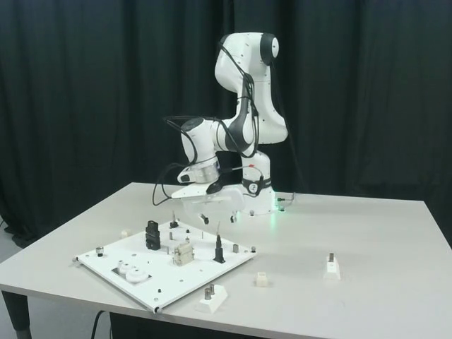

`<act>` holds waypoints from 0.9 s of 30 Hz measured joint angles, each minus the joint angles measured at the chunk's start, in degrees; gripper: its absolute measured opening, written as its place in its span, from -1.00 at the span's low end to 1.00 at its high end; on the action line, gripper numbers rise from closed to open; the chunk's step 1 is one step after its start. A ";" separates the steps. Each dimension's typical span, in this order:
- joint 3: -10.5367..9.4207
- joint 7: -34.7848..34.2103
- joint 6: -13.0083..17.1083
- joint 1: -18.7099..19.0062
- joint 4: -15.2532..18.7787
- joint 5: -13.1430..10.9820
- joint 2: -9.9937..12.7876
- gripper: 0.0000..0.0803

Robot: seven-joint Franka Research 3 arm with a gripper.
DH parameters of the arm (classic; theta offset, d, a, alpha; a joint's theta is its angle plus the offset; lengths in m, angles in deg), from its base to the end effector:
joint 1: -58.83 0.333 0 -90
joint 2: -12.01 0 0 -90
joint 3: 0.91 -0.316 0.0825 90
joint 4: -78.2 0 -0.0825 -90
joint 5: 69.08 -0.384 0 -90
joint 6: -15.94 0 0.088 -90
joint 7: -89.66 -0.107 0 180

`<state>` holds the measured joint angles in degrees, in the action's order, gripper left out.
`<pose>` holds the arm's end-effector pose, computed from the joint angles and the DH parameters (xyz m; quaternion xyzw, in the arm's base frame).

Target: Insert round peg 2.

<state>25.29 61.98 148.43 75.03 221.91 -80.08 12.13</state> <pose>0.4359 -0.0731 0.2656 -0.9144 0.3875 0.1068 0.0476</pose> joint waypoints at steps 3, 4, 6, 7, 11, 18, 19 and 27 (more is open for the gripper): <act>0.44 0.00 -0.82 0.00 -0.03 0.89 -0.60 0.99; 0.58 0.00 -1.15 0.00 -0.04 1.14 -0.81 0.99; 0.83 0.00 -1.70 0.00 -0.05 1.58 -1.21 0.99; 0.97 0.00 -1.96 0.00 -0.05 1.78 -1.44 0.99; 1.45 -0.29 -2.83 -0.03 -0.05 2.58 -2.23 0.99; 2.32 -2.74 -3.93 -0.32 -0.04 4.84 -3.67 0.99; 2.46 -3.19 -3.95 -0.39 -0.04 5.21 -3.89 0.99; 3.01 -9.82 -3.51 -2.19 -0.09 7.71 -5.83 0.99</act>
<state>28.30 52.15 144.92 72.84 221.82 -72.37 6.30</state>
